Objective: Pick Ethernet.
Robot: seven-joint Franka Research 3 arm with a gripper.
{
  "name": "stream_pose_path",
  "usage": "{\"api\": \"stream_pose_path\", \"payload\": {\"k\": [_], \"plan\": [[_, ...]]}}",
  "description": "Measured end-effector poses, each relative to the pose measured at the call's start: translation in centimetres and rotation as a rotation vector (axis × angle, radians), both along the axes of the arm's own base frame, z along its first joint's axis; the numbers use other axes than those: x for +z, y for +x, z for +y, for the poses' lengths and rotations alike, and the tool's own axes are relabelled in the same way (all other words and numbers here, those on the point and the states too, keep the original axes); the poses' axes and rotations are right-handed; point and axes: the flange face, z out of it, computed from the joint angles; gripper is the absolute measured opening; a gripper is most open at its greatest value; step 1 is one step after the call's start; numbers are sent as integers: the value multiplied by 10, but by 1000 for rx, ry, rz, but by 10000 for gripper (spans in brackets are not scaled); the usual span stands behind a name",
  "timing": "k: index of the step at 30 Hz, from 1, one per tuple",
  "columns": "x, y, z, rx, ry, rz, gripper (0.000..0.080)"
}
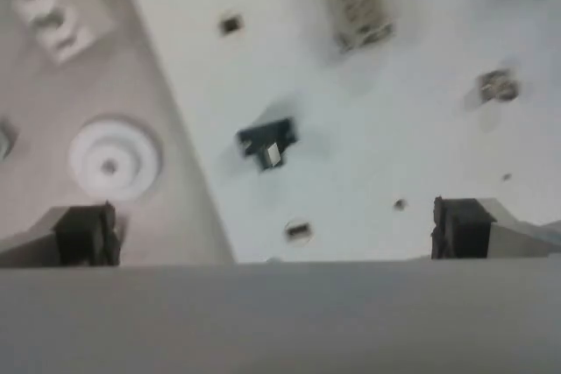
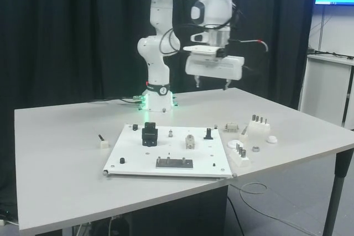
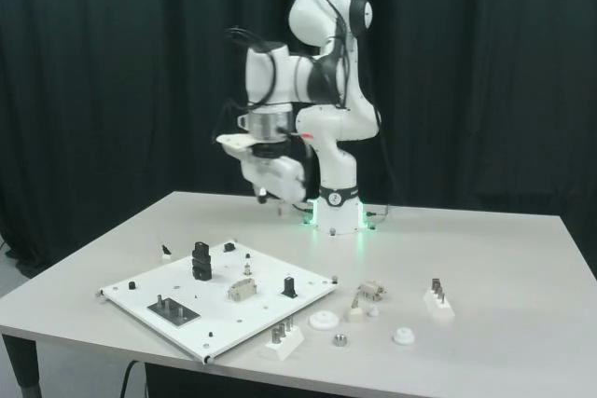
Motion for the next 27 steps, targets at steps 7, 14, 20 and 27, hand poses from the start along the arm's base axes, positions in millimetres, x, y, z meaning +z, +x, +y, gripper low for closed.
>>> {"api": "stream_pose_path", "payload": {"k": [7, 14, 20, 27], "plan": [[-1, 0, 49, 96, -8, 3, 800], [-2, -2, 90, 182, -28, 2, 800], [-4, -3, 114, 126, -31, -17, 800], [-7, -3, 135, -57, -56, -50, 800]]}}
